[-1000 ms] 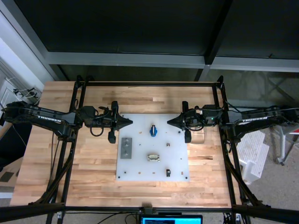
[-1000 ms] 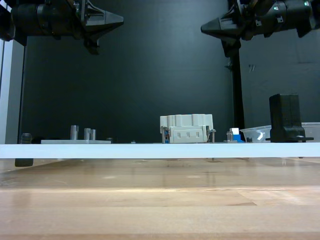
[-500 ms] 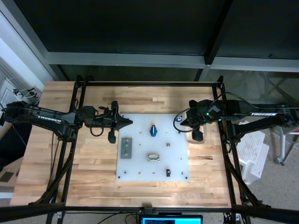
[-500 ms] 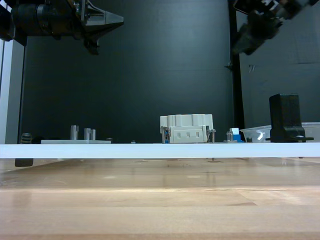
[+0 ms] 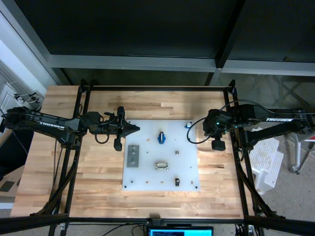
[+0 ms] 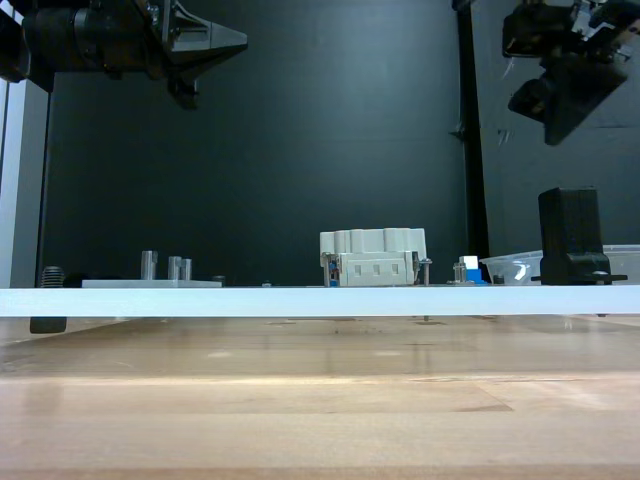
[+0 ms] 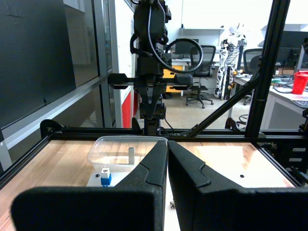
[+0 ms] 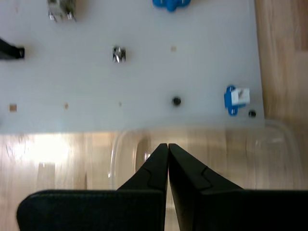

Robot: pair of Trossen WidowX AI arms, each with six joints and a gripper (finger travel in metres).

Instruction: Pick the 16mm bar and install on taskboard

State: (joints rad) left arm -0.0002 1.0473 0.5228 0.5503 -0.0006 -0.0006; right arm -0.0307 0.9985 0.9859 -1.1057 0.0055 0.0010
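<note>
Right gripper has swung off the taskboard, a flat white square plate. It hangs, jaws pressed together and empty, above one clear plastic tray at the board's 2 o'clock edge. The 16mm bar, one grey stub, stands upright in that tray. Left gripper, jaws likewise closed, hovers at 10 o'clock.

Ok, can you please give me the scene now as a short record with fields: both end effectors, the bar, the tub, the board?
left end effector: shut, empty, high over the far left part of the taskboard
right end effector: shut, empty, pointing down over the clear tub
16mm bar: seemingly the grey piece upright in the clear tub, not grasped
clear tub: on the table, beside the right edge of the taskboard
task state: 16mm bar not yet picked
</note>
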